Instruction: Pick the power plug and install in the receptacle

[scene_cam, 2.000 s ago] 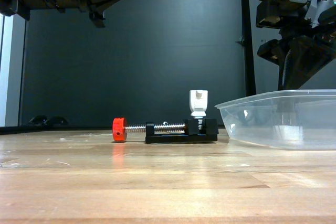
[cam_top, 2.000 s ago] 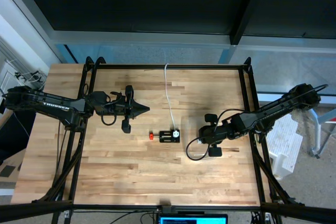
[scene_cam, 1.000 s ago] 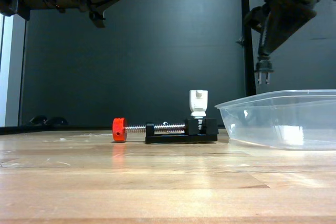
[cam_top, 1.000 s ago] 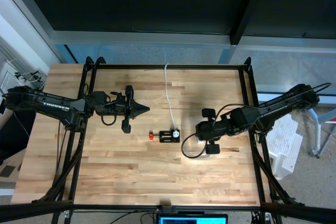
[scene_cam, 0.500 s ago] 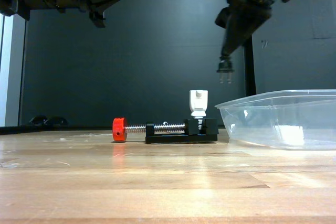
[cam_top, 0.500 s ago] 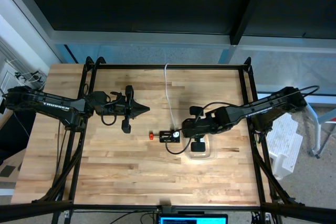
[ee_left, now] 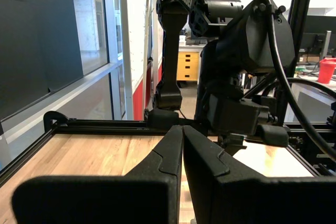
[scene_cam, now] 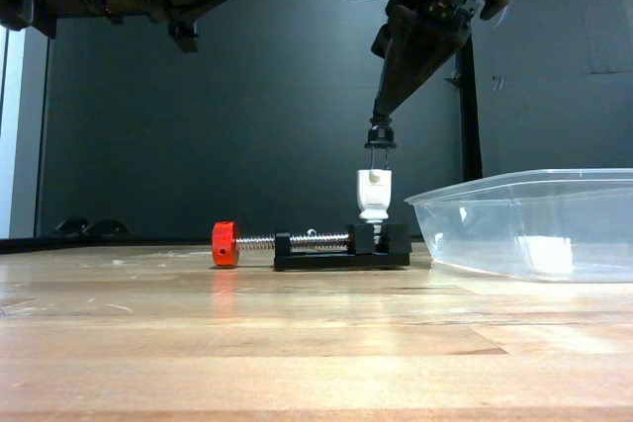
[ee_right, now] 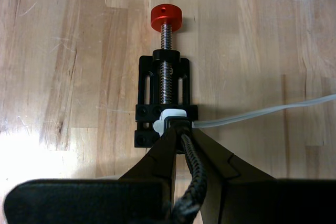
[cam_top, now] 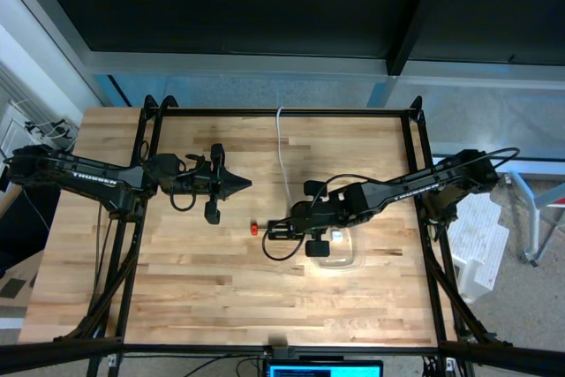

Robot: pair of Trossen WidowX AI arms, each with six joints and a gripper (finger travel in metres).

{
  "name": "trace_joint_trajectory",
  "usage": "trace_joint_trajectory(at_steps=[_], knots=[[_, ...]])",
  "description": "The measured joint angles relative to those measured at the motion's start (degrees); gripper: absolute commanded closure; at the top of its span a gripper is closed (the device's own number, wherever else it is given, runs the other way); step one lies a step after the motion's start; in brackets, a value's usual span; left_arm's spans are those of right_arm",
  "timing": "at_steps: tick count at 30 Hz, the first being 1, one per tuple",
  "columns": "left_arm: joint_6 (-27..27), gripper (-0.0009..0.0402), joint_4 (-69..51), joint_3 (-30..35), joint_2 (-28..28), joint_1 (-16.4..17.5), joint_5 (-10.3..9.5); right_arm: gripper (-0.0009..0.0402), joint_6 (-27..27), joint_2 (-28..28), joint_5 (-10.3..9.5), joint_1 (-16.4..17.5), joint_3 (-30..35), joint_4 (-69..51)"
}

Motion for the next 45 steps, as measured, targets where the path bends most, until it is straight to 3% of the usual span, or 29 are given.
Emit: trace_joint_trajectory(at_steps=[45], knots=[[0.0, 0.0393, 0.0, 0.0, 0.0, 0.0, -0.02, 0.0393, 0.6, 0.2, -0.02, -0.3, -2.2, 3.4]])
